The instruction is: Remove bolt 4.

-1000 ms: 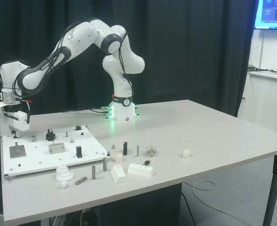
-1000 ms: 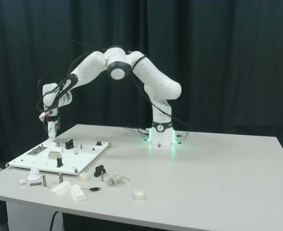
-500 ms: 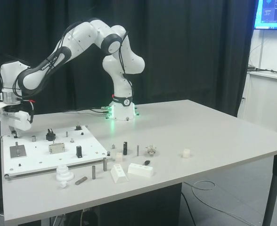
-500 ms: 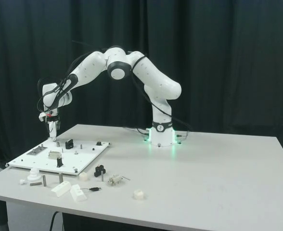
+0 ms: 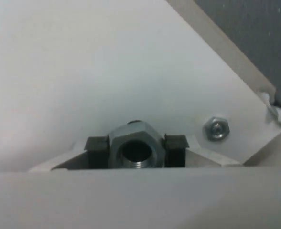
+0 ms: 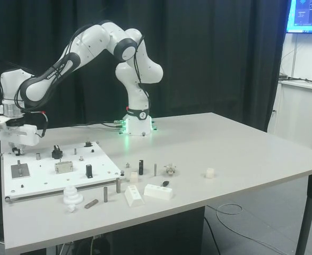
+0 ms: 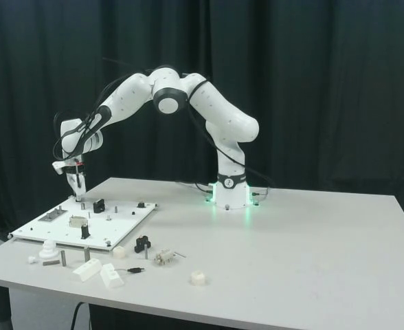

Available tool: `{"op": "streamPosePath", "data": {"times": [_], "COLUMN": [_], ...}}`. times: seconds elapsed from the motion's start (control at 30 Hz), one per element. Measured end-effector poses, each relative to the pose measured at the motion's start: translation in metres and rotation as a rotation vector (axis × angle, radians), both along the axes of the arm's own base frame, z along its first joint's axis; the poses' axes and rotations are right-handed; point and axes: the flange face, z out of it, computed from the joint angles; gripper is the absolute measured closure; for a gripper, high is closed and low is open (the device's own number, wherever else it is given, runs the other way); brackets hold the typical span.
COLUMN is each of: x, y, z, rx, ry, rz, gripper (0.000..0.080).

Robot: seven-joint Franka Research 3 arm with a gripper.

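Note:
In the wrist view a grey hex-headed bolt (image 5: 135,151) sits between my two black finger pads (image 5: 96,151). My gripper (image 5: 135,152) is shut on it, just above the white board (image 5: 83,71). A small grey nut (image 5: 216,129) sits on the board near its edge. In both room views the gripper (image 6: 17,144) (image 7: 77,192) hangs over the far left corner of the white board (image 6: 105,169) (image 7: 123,223). The bolt is too small to make out there.
On the board stand black holders (image 6: 88,170) and a grey block (image 6: 63,167). Loose parts lie in front of it: white blocks (image 6: 145,192), a white stepped piece (image 6: 71,197), short pins (image 6: 105,194) and a small white cube (image 6: 210,172). The arm's base (image 6: 136,125) stands behind.
The gripper has risen a little from the board's far corner and tilted, with the bolt still between its fingers. Nothing else on the table has moved.

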Motion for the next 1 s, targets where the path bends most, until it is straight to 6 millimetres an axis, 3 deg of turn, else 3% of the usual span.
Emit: {"op": "streamPosePath", "data": {"times": [1.0], "x": [-0.001], "y": [-0.0008], "z": [0.0004], "rx": [-0.009], "ry": [0.007], "rz": [0.45], "gripper": [0.0559]}}
